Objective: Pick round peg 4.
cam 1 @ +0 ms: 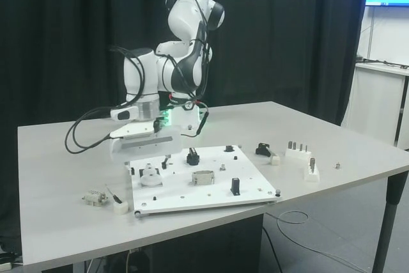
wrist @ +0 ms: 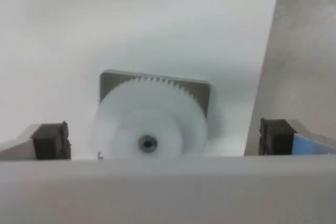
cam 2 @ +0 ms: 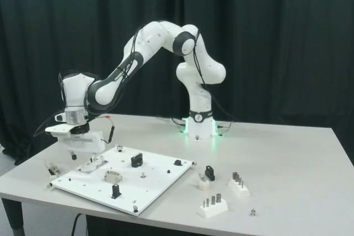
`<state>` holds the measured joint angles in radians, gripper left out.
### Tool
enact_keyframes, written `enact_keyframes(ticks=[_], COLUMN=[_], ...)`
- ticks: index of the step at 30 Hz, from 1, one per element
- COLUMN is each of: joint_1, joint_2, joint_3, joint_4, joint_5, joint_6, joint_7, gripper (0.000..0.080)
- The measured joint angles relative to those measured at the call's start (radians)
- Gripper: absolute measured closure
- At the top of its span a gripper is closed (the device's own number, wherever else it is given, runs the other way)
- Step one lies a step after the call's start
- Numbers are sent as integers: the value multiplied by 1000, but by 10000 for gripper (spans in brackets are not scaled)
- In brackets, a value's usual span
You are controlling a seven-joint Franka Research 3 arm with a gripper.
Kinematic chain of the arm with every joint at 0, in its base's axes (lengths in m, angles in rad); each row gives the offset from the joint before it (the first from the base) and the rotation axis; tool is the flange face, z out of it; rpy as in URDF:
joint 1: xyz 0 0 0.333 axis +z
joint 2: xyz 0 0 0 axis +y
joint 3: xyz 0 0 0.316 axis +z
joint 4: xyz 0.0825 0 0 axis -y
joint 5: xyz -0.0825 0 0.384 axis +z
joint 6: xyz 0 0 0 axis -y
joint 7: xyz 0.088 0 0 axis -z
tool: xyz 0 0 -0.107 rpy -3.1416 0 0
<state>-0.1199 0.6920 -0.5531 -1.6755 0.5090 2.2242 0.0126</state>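
We had the gripper (wrist: 163, 139) spread wide and holding nothing, hovering low over the white gear (wrist: 151, 124) at the near-left corner of the white board (cam 1: 211, 199). The round pegs stood in the white peg holders (cam 2: 213, 207) on the grey table (cam 2: 287, 164), well apart from the gripper, past the board's far side. We couldn't tell which one was peg 4.

Even overhead room light, soft shadows; the wrist view is hazy and unfocused.

Matt white plastic gear (wrist: 149, 124); smooth white board (cam 1: 211, 199).
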Motion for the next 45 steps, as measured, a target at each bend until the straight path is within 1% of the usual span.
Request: enact_keyframes(ticks=[15, 19, 31, 36, 45], joint_1=[53, 55, 55, 55, 55], joint_2=[-34, -44, -64, -72, -80], joint_3=[-49, -51, -58, -62, -67], joint_4=[0, 0, 0, 0, 0], joint_5=[-36, -51, -74, -90, -99], joint_6=[-56, -59, -63, -63, -63], joint_7=[11, 14, 15, 15, 14], gripper=[3, 3, 3, 3, 3])
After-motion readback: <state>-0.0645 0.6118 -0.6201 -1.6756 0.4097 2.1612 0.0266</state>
